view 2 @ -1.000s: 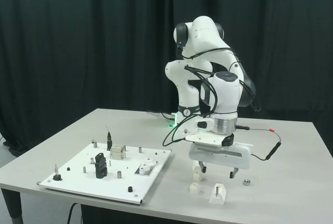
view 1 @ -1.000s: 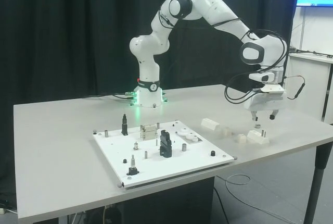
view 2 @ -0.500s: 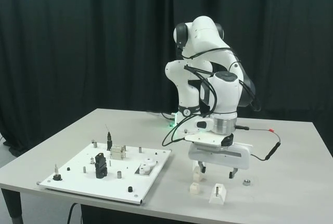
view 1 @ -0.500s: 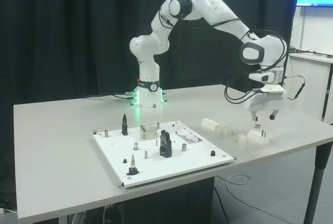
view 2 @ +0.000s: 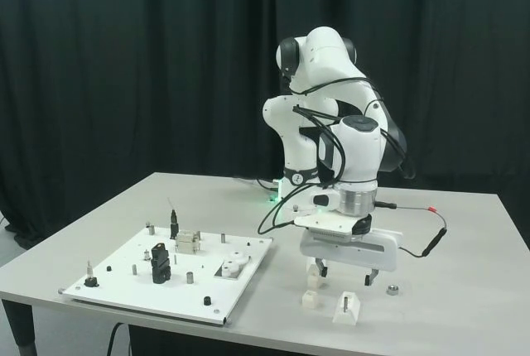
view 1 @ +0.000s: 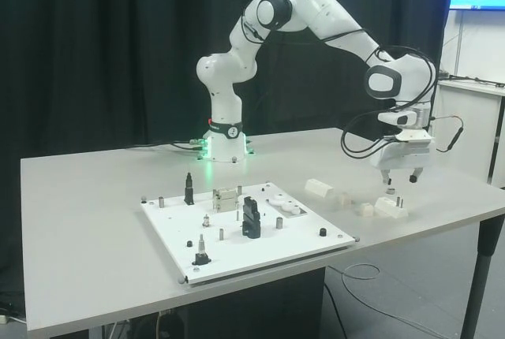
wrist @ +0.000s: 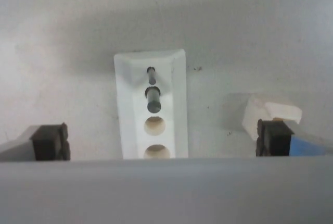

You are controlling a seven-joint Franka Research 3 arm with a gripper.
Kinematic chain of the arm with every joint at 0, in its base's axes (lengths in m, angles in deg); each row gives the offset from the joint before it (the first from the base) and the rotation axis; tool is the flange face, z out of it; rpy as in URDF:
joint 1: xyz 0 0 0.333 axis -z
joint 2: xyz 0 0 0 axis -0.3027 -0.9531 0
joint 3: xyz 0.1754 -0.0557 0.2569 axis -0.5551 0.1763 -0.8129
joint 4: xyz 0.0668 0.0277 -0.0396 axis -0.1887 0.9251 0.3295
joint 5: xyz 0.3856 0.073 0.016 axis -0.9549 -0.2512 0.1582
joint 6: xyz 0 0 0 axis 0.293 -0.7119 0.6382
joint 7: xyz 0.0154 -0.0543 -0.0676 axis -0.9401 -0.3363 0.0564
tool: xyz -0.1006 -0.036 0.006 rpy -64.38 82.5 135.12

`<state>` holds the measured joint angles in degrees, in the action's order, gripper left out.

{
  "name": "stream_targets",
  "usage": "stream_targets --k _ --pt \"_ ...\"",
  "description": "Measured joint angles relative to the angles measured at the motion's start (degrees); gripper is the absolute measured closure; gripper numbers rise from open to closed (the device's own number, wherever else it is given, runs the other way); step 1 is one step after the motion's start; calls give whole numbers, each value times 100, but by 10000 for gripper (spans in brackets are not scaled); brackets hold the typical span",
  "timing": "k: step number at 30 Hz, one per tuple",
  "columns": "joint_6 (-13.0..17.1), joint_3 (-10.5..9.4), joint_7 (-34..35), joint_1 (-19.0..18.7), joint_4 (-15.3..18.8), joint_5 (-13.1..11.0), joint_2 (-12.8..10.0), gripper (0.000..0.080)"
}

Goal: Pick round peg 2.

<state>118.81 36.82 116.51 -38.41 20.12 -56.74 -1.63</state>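
Hovering above white peg holder (wrist: pixel 150 110) near counter (view 1: pixel 95 197) edge, jaws (wrist: pixel 161 140) spread wide, holding nothing. Round peg 2 (wrist: pixel 153 99), judged the thicker of two grey pins, stands upright in holder's second hole; thinner pin (wrist: pixel 151 71) just beside it, two holes vacant. Peg likely light, rigid metal, smooth and slippery; best pinched on exposed upper shank, square across diameter. Arm (view 1: pixel 316 8) reaches out from base, wrist pointing straight down over holder. Small white block (wrist: pixel 270 112) near one fingertip.
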Motion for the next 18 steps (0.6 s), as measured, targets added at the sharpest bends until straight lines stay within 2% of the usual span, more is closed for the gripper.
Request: stream_targets --k 18 --pt "159 3 39 -5 -126 -107 -238 3"
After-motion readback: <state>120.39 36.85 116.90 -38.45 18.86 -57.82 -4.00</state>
